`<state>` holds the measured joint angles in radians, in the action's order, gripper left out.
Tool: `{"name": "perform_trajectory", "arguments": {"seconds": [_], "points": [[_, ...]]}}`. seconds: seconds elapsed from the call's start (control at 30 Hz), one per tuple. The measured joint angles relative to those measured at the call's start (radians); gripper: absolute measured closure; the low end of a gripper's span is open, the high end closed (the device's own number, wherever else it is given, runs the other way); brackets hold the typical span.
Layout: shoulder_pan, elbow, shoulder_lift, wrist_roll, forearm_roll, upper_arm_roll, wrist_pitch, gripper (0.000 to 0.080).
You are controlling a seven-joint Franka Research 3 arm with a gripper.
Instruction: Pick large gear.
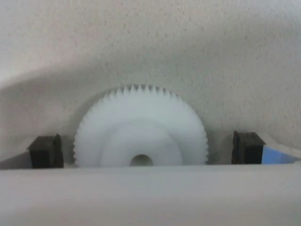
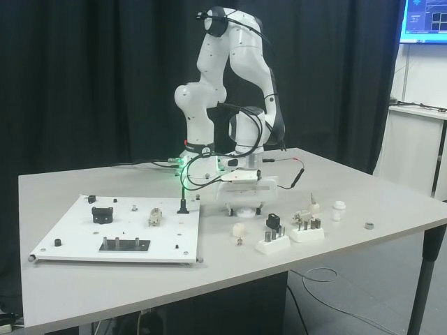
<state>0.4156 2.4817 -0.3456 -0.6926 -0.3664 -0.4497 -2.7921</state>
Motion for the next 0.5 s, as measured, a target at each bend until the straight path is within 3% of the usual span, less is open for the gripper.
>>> {"name": "perform_trajectory", "arguments": {"seconds": [0.37,0.4,0.5], "points": [[-0.01,-0.001,-0.001,0.0,-0.029,0.014,-0.016,0.0003],[-0.011,-0.001,-0.002,0.0,-0.032,0.015,-0.016,0.0207],[-0.013,-0.002,-0.002,0.0,-0.036,0.016,-0.016,0.0207]]}}
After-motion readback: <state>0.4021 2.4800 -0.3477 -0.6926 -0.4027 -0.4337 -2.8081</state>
